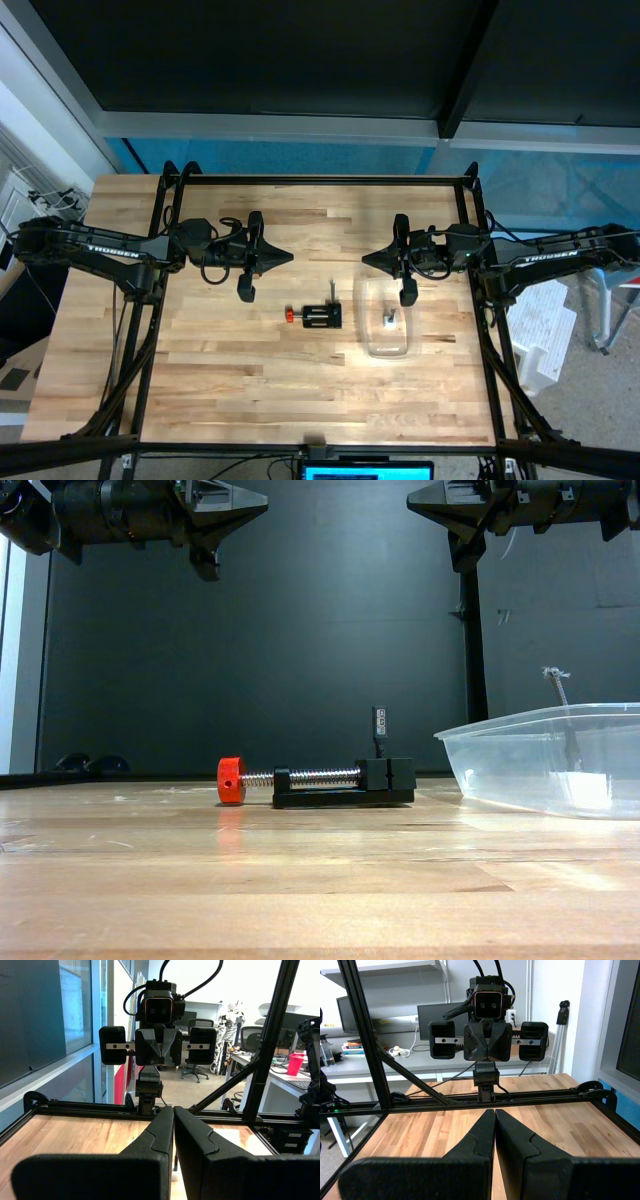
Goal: Pick the usb-c connector and install on the hub
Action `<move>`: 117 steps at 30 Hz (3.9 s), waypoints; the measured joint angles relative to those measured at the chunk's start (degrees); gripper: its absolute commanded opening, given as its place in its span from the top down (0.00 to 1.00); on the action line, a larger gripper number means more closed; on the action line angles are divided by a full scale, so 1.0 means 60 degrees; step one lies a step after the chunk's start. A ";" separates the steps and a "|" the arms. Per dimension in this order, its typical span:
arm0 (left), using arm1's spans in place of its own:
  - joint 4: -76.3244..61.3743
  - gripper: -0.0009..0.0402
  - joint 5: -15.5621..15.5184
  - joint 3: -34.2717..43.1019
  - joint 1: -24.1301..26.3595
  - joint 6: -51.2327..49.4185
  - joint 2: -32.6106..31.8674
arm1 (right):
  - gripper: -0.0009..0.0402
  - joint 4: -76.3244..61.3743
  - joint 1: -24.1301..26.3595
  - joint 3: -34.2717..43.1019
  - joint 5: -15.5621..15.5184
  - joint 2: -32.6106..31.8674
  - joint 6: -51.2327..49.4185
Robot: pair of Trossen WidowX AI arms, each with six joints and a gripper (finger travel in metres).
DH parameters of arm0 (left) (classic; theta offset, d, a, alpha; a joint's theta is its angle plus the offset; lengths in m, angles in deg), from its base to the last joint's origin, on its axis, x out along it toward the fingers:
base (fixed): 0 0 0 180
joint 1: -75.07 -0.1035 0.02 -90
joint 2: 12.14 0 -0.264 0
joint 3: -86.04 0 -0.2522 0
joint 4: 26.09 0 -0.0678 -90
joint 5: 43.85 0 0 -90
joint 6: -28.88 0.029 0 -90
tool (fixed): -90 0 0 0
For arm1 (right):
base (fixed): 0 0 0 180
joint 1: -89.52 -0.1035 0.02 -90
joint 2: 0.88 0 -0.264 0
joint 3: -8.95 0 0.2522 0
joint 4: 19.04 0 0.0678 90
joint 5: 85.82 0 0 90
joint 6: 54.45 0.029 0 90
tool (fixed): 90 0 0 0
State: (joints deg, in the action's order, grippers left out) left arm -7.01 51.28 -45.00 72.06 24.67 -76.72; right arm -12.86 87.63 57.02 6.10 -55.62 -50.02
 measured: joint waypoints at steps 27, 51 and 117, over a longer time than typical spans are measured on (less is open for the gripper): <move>-0.0004 0.98 -0.0004 0.0000 0.0004 0.0000 -0.0004 | 0.98 -0.2175 -0.0025 0.0623 -0.0004 0.0000 0.0131; -0.0004 0.98 0.0000 -0.0004 0.0004 0.0000 -0.0004 | 0.96 -0.9537 -0.0841 0.2186 -0.0080 -0.0095 0.1002; -0.0004 0.98 -0.0004 0.0000 0.0004 0.0000 -0.0004 | 0.61 -1.1326 -0.1668 0.2962 0.0007 -0.5023 0.1781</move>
State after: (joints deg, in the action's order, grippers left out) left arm -7.03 51.26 -45.00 72.08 24.67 -76.74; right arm -80.81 77.62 74.79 6.14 -85.76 -39.34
